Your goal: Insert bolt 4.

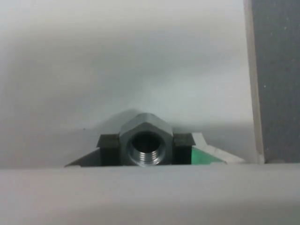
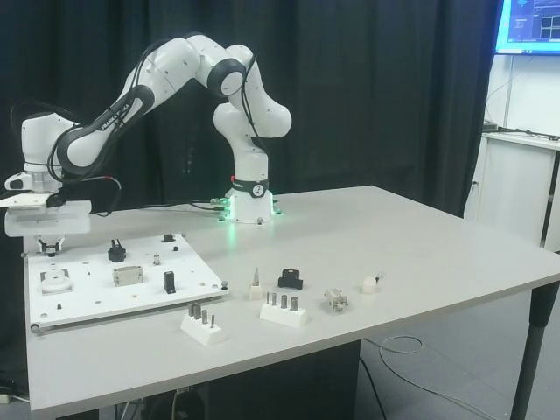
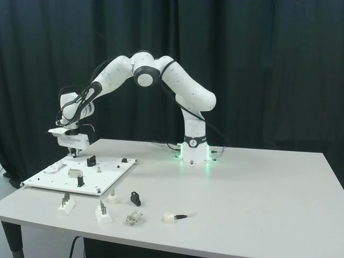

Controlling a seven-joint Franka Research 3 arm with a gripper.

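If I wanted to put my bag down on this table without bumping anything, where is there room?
The wide bare stretch of the grey table, between the arm's base and the far edge, is free. It is crowded near the white board under the gripper and along the front edge, where the small bolt holders and loose parts sit.

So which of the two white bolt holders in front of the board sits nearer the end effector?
The smaller white holder by the board's front edge; the longer holder sits farther toward the table's middle.
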